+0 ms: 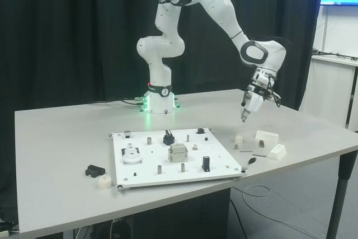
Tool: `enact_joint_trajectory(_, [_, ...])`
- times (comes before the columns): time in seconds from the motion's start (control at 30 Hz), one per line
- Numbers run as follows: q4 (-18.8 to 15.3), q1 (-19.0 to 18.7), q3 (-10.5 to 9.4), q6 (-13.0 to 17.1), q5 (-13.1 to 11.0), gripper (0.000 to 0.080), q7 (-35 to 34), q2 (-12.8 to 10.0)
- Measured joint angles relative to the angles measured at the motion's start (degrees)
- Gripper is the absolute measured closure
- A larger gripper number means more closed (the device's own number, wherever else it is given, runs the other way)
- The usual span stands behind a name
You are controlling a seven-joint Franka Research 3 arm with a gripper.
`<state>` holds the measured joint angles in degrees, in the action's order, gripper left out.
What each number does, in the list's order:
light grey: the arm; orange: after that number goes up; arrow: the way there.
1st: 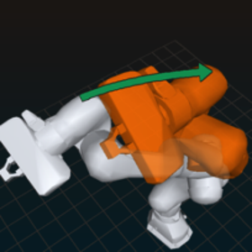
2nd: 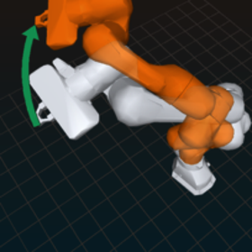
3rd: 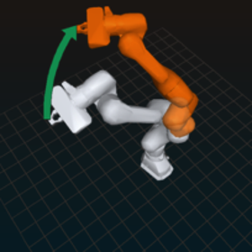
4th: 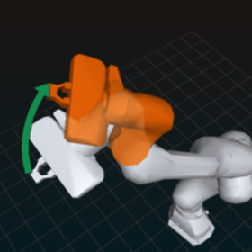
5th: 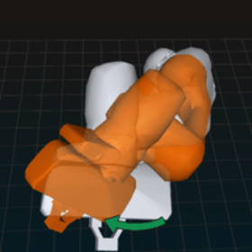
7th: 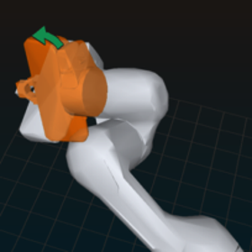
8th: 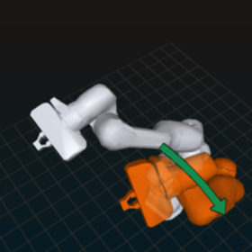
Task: Place Ethernet.
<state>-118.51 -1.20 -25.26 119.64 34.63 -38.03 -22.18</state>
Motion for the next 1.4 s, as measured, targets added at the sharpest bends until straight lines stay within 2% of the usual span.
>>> enact_joint_trajectory(0.3, [2.7,0.0,-0.44,-0.8,-1.2,0.0725,-1.1,-2.1])
enact_joint_trajectory(0.33, [2.9,0.0,-0.44,-0.9,-1.3,0.0415,-1.1,-2.2])
enact_joint_trajectory(0.5, [3.7,0.0,-0.45,-1.4,-1.4,0.0415,-1.1,-2.7])
enact_joint_trajectory(0.53, [3.8,0.0,-0.47,-1.5,-1.4,0.0126,-1.1,-2.8])
enact_joint_trajectory(0.7, [4.4,0.0,-0.55,-1.9,-1.5,0.0126,-1.1,-3.0])
enact_joint_trajectory(0.73, [4.5,0.0,-0.58,-2.0,-1.5,0.0035,-1.1,-3.1])
enact_joint_trajectory(0.9, [4.9,-0.1,-0.67,-2.2,-1.6,0.0035,-1.0,-3.2])
enact_joint_trajectory(0.93, [5.0,-0.1,-0.68,-2.3,-1.6,0.0008,-1.0,-3.3])
enact_joint_trajectory(1.4, [6.1,-0.1,-0.79,-3.4,-1.7,0.0003,0.0,-3.7])
